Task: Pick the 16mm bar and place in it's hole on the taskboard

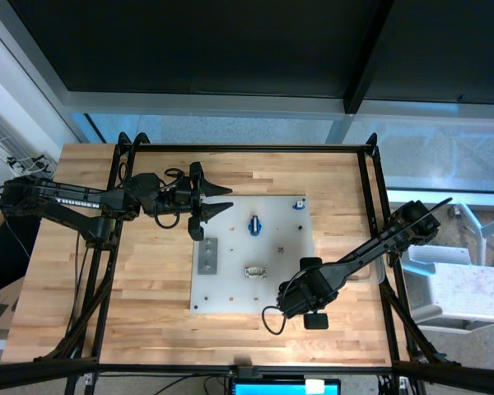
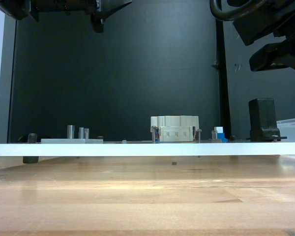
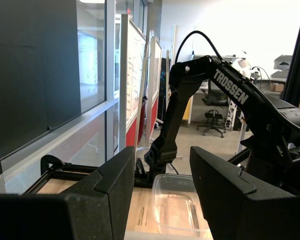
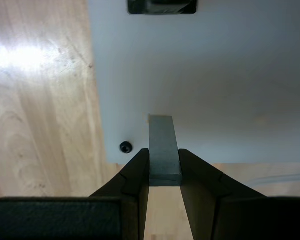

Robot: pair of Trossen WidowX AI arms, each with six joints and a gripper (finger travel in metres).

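My right gripper (image 4: 164,161) is shut on the 16mm bar (image 4: 163,145), a short grey metal bar held end-on above the near right corner of the white taskboard (image 4: 215,85). From above, that gripper (image 1: 299,298) hangs over the board's near right part and hides the bar. The bar is clear of any seat. My left gripper (image 1: 221,202) is open and holds nothing, raised over the board's far left edge. In the left wrist view its fingers (image 3: 110,190) stand wide apart, looking across the table toward the right arm.
On the taskboard (image 1: 272,255) are a grey block (image 1: 207,257) with short pegs (image 2: 71,132), a blue part (image 1: 254,224) and a beige connector (image 1: 253,271). A black block (image 1: 317,321) sits off the board's near right corner. A clear plastic tub (image 1: 432,267) stands at the right edge.
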